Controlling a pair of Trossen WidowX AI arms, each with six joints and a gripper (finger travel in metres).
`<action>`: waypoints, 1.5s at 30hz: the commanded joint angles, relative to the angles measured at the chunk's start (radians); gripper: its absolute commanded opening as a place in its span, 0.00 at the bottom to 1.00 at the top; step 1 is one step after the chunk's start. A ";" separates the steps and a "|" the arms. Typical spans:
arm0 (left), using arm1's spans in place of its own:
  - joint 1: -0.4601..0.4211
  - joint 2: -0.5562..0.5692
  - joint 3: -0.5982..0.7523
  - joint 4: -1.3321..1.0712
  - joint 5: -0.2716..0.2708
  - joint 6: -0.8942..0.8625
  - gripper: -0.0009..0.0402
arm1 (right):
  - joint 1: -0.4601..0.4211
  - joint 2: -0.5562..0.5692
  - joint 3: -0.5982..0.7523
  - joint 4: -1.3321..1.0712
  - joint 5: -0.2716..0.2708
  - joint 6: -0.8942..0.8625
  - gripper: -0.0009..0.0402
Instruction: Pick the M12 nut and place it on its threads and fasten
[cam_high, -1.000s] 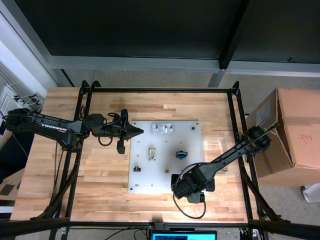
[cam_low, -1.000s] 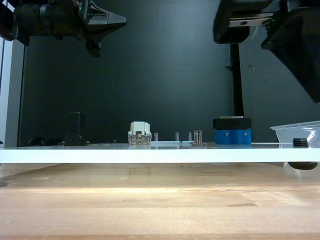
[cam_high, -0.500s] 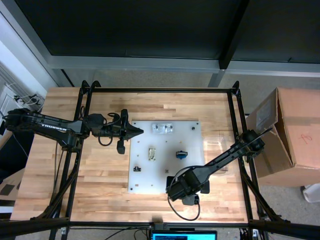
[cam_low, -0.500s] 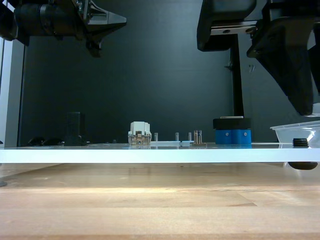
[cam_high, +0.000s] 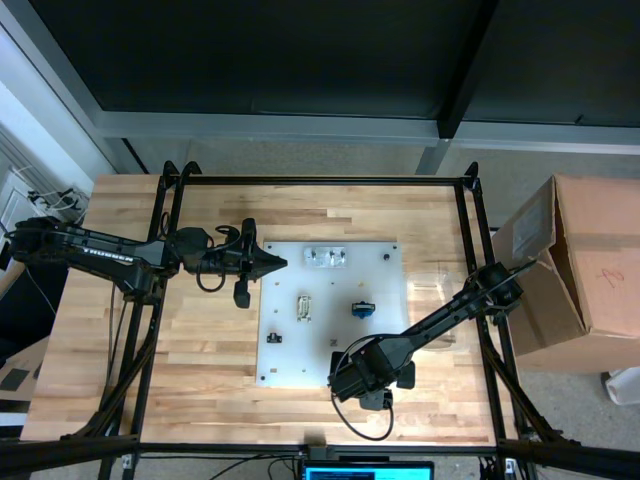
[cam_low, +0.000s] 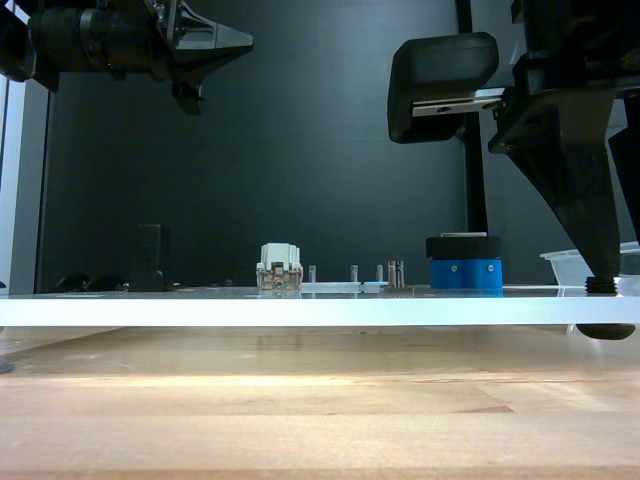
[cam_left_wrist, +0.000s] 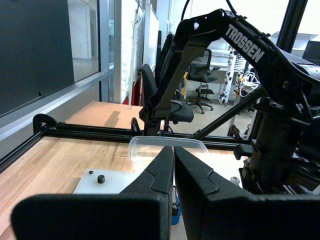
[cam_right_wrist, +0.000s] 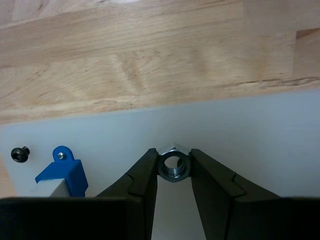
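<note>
**Nut in the right gripper's tips, low over the stud: alignment is my worry**

The right gripper (cam_low: 597, 264) is clamped on the small silver nut (cam_right_wrist: 174, 166), which is pinched flat between the very ends of its fingers with its bore open to the wrist camera. From table height the finger ends hang right above the black ribbed stud (cam_low: 600, 286) at the near right edge of the white board (cam_high: 300, 350). I cannot tell whether the nut touches it, and from above the arm hides the stud.

My concern is that if the bore sits slightly off the stud or the nut tips, it could bind on the first rib or cross-thread. With so shallow a grip, a sideways push could also pop it free.

The left gripper (cam_high: 278, 263) hangs high over the board's far left edge, fingers together on nothing
</note>
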 joint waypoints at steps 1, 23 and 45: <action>0.000 0.000 0.000 0.000 0.000 0.000 0.02 | 0.000 0.001 -0.003 0.002 0.000 0.019 0.08; 0.000 0.000 0.000 0.000 0.000 0.000 0.02 | 0.000 -0.009 -0.012 0.011 0.000 0.332 0.08; 0.000 0.000 0.000 0.000 0.000 0.000 0.02 | -0.001 -0.071 -0.021 0.030 0.012 0.728 0.08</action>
